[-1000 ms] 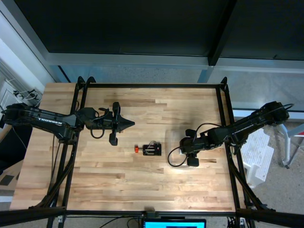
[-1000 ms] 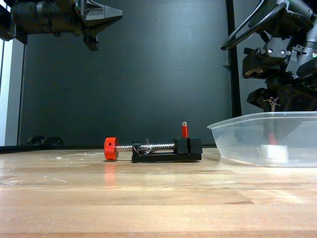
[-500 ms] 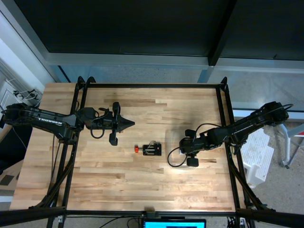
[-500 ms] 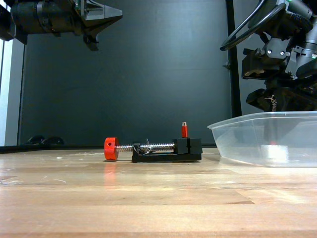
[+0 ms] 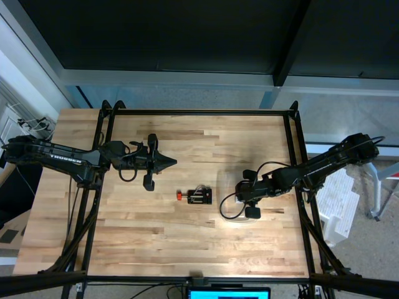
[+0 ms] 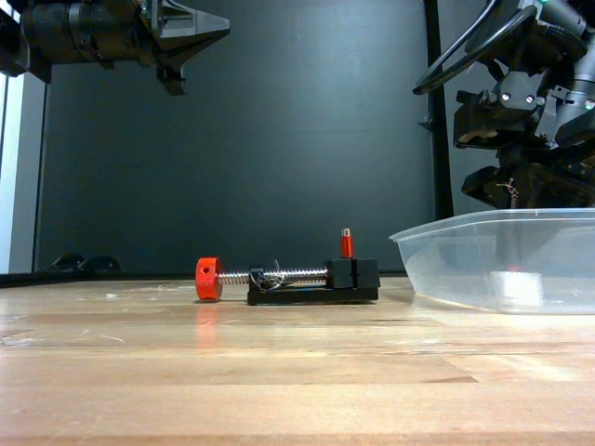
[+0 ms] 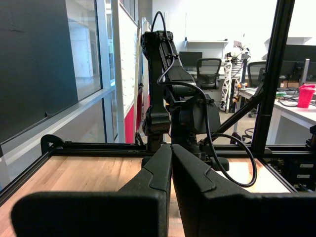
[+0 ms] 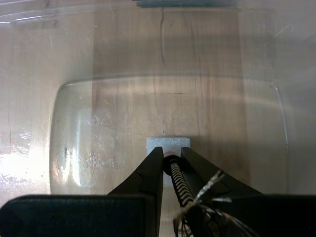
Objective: Pick the RCA connector and install on taskboard
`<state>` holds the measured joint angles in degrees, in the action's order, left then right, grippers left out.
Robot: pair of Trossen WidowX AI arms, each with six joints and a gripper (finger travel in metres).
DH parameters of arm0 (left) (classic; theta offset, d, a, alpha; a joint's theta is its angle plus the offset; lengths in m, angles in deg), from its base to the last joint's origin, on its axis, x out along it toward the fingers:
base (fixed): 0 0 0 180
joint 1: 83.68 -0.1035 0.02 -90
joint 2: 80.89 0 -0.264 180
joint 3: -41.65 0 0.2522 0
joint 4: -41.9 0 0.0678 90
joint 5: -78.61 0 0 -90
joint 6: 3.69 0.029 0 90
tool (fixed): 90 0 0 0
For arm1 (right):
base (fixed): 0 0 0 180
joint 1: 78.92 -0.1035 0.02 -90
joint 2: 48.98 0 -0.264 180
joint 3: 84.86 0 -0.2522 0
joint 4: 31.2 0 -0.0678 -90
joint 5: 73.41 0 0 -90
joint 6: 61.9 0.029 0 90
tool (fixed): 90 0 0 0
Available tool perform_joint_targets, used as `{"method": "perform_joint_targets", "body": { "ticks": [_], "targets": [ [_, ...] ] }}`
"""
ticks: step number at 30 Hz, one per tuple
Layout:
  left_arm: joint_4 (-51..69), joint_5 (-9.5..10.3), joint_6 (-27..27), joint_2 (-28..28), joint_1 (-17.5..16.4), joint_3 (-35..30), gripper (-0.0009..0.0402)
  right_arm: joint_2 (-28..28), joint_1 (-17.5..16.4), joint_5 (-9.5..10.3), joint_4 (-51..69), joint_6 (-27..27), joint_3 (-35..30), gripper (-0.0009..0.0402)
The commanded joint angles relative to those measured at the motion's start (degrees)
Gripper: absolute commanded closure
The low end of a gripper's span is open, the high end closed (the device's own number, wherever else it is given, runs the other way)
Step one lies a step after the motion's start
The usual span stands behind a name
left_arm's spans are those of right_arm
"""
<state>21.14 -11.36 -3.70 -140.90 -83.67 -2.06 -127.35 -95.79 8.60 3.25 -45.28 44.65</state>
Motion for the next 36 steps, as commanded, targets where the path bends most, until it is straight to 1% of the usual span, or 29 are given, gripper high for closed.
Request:
{"method": "perform_joint_targets", "body": {
  "ticks": [1, 7, 17, 22, 31, 36],
  "targets": [
    [-0.02, 0.0, 0.0, 0.0, 0.0, 0.0, 0.0393, 0.02, 0.0, -0.02, 0.02, -0.02, -0.04, 0.0391],
    [-0.02, 0.0, 0.02, 0.0, -0.02, 0.0, 0.0393, 0.28, 0.0, -0.02, 0.24, -0.2, -0.48, 0.0391],
    [-0.02, 0.0, 0.0, 0.0, 0.0, 0.0, 0.0393, 2.03, 0.09, 0.0, 4.39, -0.57, -2.58, 0.0391],
    [0.0, 0.0, 0.02, 0.0, 0.0, 0.0, 0.0393, 3.37, 0.11, -0.02, 8.07, -0.61, -4.92, 0.0391],
    [-0.02, 0.0, 0.02, 0.0, -0.02, 0.0, 0.0393, 5.44, 0.11, -0.02, 18.08, -0.59, -10.73, 0.0391],
    [-0.02, 0.0, 0.02, 0.0, -0.02, 0.0, 0.0393, 5.64, 0.11, -0.02, 19.65, -0.57, -11.74, 0.0391]
  ]
}}
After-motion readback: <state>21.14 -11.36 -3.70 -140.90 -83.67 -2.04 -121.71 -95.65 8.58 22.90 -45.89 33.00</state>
